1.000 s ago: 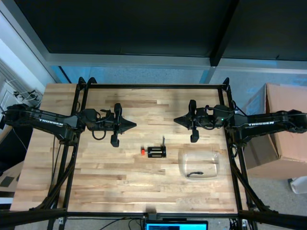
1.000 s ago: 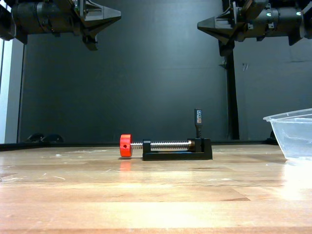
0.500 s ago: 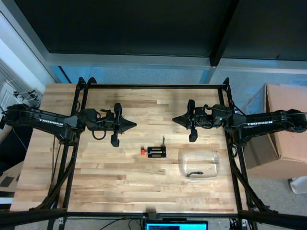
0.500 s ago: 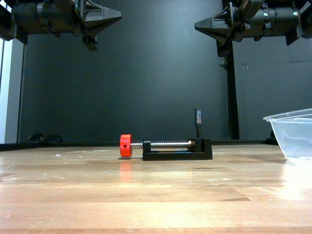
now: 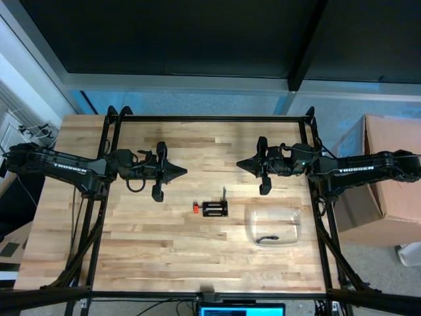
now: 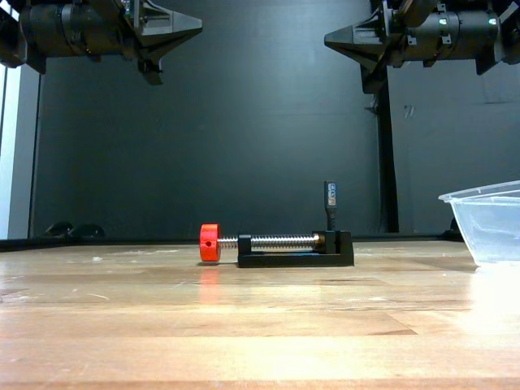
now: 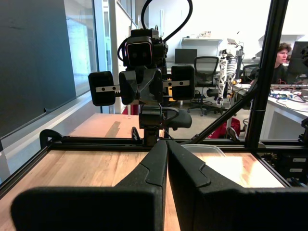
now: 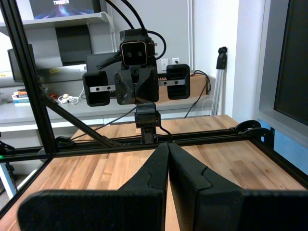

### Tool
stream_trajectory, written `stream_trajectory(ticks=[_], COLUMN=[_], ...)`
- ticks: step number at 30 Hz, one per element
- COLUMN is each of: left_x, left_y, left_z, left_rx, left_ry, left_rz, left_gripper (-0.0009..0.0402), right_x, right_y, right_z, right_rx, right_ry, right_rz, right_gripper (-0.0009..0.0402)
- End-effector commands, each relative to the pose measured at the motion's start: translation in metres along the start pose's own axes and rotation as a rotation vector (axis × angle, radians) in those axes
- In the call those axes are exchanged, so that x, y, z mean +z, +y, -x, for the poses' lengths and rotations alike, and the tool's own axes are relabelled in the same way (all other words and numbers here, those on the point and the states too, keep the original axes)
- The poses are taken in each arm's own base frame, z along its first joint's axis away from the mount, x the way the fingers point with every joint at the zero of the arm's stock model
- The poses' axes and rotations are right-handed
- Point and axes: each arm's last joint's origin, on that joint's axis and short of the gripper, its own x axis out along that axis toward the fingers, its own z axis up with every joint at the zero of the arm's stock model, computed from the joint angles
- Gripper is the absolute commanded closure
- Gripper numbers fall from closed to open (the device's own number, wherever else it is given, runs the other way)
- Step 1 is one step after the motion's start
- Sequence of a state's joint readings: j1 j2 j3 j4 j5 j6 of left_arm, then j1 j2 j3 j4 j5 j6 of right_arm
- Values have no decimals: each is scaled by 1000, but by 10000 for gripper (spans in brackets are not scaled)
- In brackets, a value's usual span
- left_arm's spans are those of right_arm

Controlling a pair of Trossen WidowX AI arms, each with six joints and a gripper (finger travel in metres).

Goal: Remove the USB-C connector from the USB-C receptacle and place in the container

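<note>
At tabletop centre: you find a small black clamp (image 5: 214, 209) (image 6: 296, 250) lying flat on the wooden tabletop (image 5: 131, 237), its red knob (image 5: 196, 208) (image 6: 210, 242) at the left end.
On the clamp's right end: the USB-C receptacle (image 5: 224, 191) (image 6: 330, 195) stands upright, rising above the clamp body.
Right of the clamp, on the near side: a clear plastic container (image 5: 273, 210) (image 6: 487, 227) rests on the tabletop, near the clamp but not touching it.
Inside the container: the USB-C connector (image 5: 266, 238) lies free on the floor as a short dark piece, well clear of the receptacle; neither gripper touches it.
Left of the clamp, beyond it and high above: the left gripper (image 5: 184, 172) (image 6: 199, 26) (image 7: 167, 142) hovers level, pointing inward; you see its jaws pressed together on nothing.
Right of the clamp, beyond it and high above: the right gripper (image 5: 239, 163) (image 6: 327, 37) (image 8: 168, 144) hovers level, facing the left one; its jaws are likewise pressed together and empty.
</note>
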State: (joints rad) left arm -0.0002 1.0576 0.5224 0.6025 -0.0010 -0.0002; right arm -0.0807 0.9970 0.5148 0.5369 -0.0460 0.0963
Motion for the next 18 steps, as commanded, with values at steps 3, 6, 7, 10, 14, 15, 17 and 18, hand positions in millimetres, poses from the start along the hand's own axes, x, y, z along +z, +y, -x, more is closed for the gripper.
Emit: stream_trajectory(ticks=[3,6,7,10,14,15,17,18], left_x=[0,0,0,0,0,0,0,0], left_y=[0,0,0,0,0,0,0,0], left_z=[0,0,0,0,0,0,0,0], left_rx=[0,0,0,0,0,0,0,0], left_ry=[0,0,0,0,0,0,0,0], left_rz=[0,0,0,0,0,0,0,0], left_gripper=[393,393,393,393,393,393,393,393], right_x=[0,-2,-1,-2,-2,-2,-2,-2], right_y=[0,0,0,0,0,0,0,0], right_z=[0,0,0,0,0,0,0,0], right_rx=[-1,-2,-2,-2,-2,-2,-2,-2], right_ry=[5,16,16,16,17,16,17,17], right_rz=[0,-1,-1,-1,-1,-1,-1,-1], right_gripper=[393,393,393,393,393,393,393,393])
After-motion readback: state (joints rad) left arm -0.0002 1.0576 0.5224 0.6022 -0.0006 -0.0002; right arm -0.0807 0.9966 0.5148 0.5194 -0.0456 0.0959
